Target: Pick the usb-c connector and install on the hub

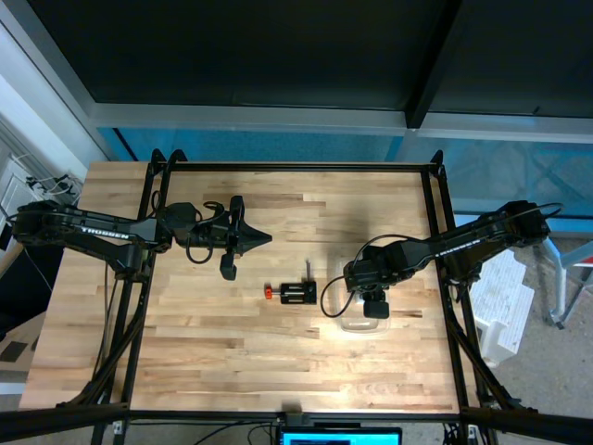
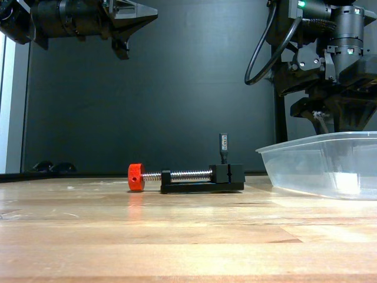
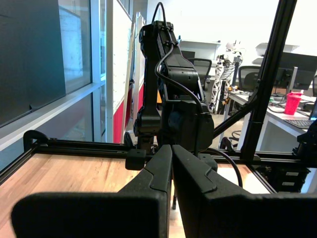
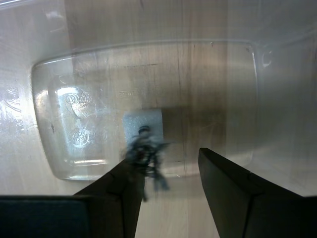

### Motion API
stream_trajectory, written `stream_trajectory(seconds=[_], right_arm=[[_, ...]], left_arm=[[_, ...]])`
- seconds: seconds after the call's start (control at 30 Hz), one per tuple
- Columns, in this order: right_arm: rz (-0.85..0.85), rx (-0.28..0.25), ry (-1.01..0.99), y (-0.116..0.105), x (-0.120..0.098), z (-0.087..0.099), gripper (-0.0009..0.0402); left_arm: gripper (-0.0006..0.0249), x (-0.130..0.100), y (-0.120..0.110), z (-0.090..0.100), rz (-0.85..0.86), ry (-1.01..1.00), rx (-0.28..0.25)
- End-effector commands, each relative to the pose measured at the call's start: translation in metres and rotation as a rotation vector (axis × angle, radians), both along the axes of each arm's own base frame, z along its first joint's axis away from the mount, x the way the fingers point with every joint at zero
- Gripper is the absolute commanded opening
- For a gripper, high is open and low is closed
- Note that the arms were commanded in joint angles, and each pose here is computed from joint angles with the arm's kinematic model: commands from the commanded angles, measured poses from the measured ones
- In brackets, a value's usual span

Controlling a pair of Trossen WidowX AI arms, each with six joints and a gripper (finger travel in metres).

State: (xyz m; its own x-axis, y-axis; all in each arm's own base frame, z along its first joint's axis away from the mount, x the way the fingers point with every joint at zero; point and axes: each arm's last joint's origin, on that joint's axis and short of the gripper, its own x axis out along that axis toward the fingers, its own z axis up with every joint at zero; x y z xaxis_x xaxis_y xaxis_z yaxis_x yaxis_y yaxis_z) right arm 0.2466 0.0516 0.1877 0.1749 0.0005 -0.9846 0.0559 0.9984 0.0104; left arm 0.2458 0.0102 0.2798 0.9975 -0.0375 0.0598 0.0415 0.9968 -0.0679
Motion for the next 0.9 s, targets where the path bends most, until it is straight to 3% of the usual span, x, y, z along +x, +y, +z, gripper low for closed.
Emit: stream_trajectory(seconds=[0.03, 0.4, 0.9], right_arm=[[0.001, 0.002, 0.0, 0.0001, 0.0001, 0.0001, 0.0116], [0.007, 0.002, 0.0, 0.001, -0.0001, 0.0001, 0.0053], [0.009, 0.002, 0.005, 0.0016, -0.0008, 0.0, 0.0035]], left_arm=[[0.0, 0.0001, 0.0001, 0.0, 0.0, 0.0, 0.0], [0.0, 0.0001, 0.0001, 0.0, 0.0, 0.0, 0.0], [0.0, 0.0001, 0.0001, 0.0, 0.0, 0.0, 0.001]])
